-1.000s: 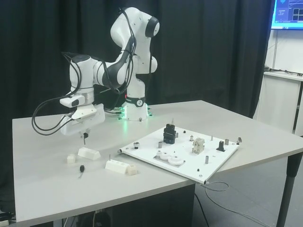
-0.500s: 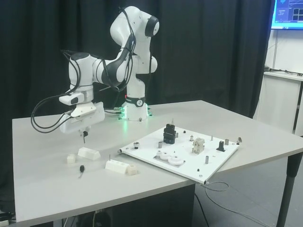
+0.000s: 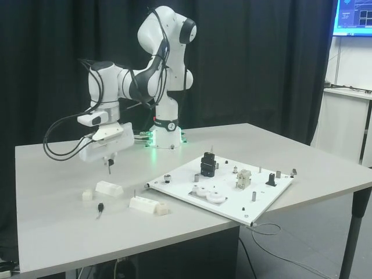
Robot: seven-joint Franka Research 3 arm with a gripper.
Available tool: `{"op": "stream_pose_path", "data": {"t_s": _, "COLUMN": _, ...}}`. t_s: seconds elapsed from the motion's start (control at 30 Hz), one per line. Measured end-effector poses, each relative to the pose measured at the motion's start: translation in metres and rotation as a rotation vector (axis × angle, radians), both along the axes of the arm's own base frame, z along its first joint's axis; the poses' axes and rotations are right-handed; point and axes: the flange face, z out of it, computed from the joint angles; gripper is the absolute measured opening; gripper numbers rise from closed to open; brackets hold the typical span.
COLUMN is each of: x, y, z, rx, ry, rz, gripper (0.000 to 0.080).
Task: Insert square peg 1.
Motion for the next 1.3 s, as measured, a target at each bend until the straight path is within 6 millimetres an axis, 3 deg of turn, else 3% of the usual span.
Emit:
{"op": "stream_pose_path", "data": {"t_s": 0.27, "x": 0.027, "y": 0.034, "z": 0.018, "rx": 0.044, "ry": -0.044, "rz": -0.011, "gripper": 0.0035}}
{"op": "stream_pose_path", "data": {"t_s": 0.53, "x": 0.058, "y": 0.081, "z": 0.038, "rx": 0.077, "ry": -0.066, "rz": -0.035, "gripper": 0.0035}}
{"op": "stream_pose_path", "data": {"t_s": 1.3, "x": 0.131, "y": 0.242, "z": 0.055, "rx": 0.109, "ry": -0.044, "rz": -0.054, "gripper": 0.0035}}
